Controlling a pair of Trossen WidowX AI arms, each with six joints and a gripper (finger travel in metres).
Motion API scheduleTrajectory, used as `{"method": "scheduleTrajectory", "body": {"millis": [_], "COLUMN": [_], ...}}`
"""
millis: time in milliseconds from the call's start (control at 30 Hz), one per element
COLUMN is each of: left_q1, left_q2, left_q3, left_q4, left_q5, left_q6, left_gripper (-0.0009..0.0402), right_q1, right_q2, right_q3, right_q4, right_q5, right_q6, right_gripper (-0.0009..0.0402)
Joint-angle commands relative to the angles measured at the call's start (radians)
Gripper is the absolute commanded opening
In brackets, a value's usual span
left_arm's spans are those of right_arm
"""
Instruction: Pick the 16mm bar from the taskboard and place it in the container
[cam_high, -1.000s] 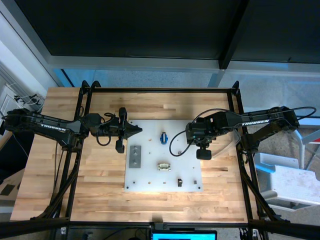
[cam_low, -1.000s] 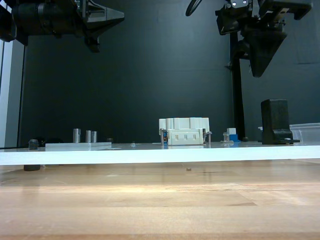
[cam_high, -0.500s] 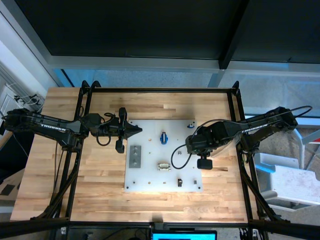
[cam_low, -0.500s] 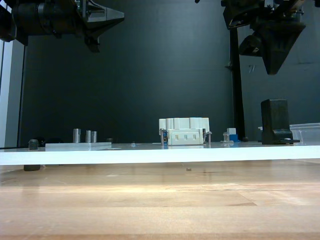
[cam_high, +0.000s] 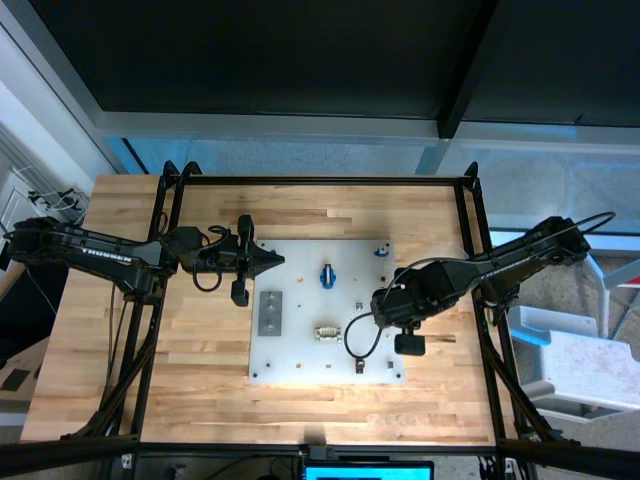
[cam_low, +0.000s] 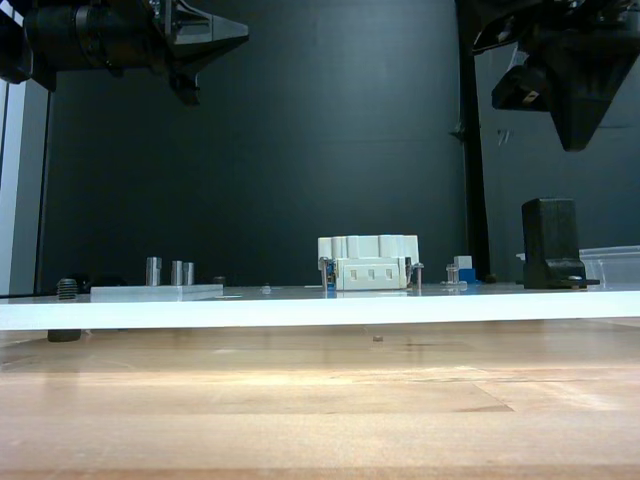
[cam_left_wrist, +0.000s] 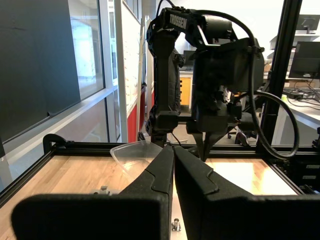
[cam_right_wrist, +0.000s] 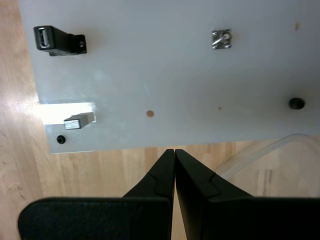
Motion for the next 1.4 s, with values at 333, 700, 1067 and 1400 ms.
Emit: {"method": "scheduleTrajectory", "body": {"millis": [333, 700, 1067, 1400], "left_q1": [0.0, 0.0, 0.0, 0.0], "left_q2": [0.0, 0.0, 0.0, 0.0], "left_q3": [0.0, 0.0, 0.0, 0.0], "left_q4": [0.0, 0.0, 0.0, 0.0], "left_q5": [0.0, 0.0, 0.0, 0.0], "left_q6": [0.0, 0.0, 0.0, 0.0], "left_gripper": [0.0, 0.0, 0.0, 0.0], "right_q1": [0.093, 0.157, 0.213, 0.223], "right_q2": [0.053, 0.132, 0.164, 0.164], "right_q3": [0.026, 0.126, 0.138, 0.119], "right_q4": [0.026, 0.013, 0.009, 0.024], "right_q5": [0.0, -0.022, -0.02, 0.009], "right_q6": [0.082, 0.143, 0.198, 0.217], "right_gripper": [0.0, 0.0, 0.0005, 0.0125]}}
